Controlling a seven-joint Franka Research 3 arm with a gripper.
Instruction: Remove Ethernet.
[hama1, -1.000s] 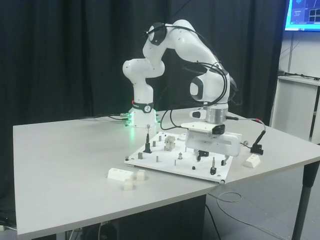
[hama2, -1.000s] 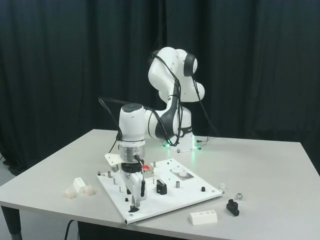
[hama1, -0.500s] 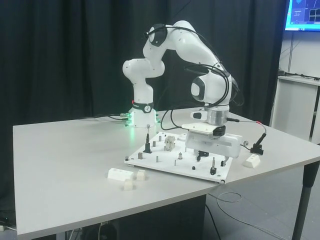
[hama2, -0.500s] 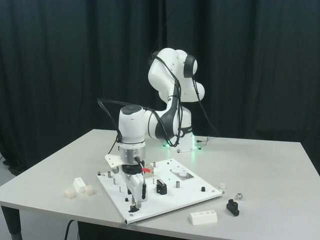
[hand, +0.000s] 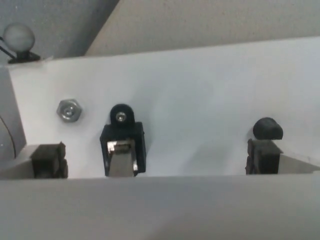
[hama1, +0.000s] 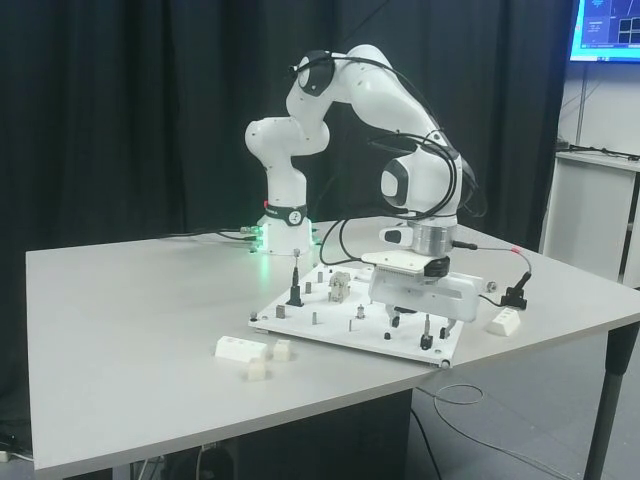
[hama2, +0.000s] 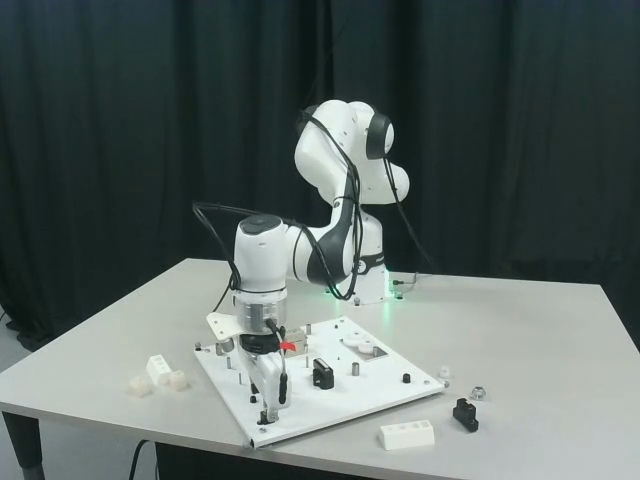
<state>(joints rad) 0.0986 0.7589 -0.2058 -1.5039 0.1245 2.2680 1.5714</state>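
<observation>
In the wrist view the black Ethernet connector (hand: 122, 147), with a metal clip at its middle, sits on the white board (hand: 200, 95). My gripper (hand: 156, 159) is open. One fingertip (hand: 49, 161) stands close beside the connector, the other fingertip (hand: 262, 156) far off it, and neither touches it. In the room views the gripper (hama1: 410, 314) (hama2: 268, 400) hangs low over the board's (hama1: 330, 325) (hama2: 380, 395) corner nearest the table edge, and the fingers hide most of the connector there.
A hex nut (hand: 69, 110) and a black knob (hand: 267, 128) flank the connector. Small posts and a black part (hama2: 322, 373) stand on the board. White blocks (hama1: 243, 348) (hama2: 407, 434) and a black clamp (hama1: 515, 293) (hama2: 465, 414) lie on the grey table.
The wrist has sunk a little toward the board and shifted slightly toward its near corner. The fingers have stayed apart and hold nothing.
</observation>
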